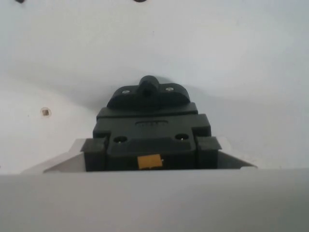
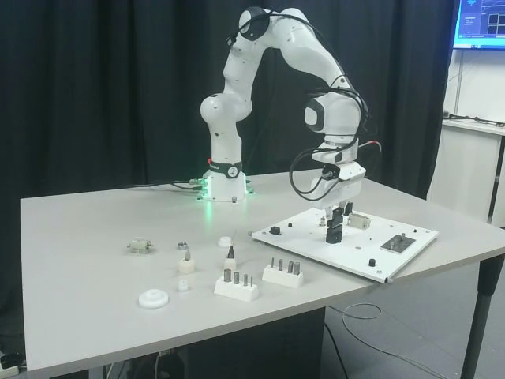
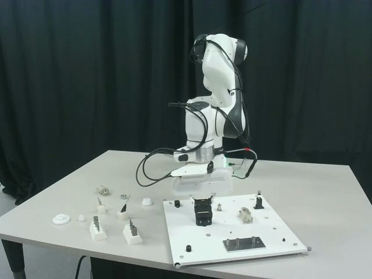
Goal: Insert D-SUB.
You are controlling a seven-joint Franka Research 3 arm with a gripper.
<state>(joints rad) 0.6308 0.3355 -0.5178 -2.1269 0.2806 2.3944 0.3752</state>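
A black D-SUB connector [image 1: 150, 126] sits between my gripper's fingers; the gripper [image 1: 150, 162] is shut on it. In the first room view the gripper [image 2: 336, 212] points straight down and the connector [image 2: 334, 231] hangs at the white board [image 2: 316, 251], its lower end at or just above the surface. The second room view shows the same connector [image 3: 203, 213] under the gripper [image 3: 203, 201], near the board's [image 3: 273, 249] far middle. A small grey socket part [image 3: 244, 216] stands on the board a short way beside it.
A grey metal plate [image 2: 397, 242] and small black knobs [image 3: 188, 248] are on the board. To one side on the grey table [image 2: 79, 237] stand white pin holders [image 2: 237, 286], a white gear [image 2: 152, 298] and a small grey connector [image 2: 140, 246].
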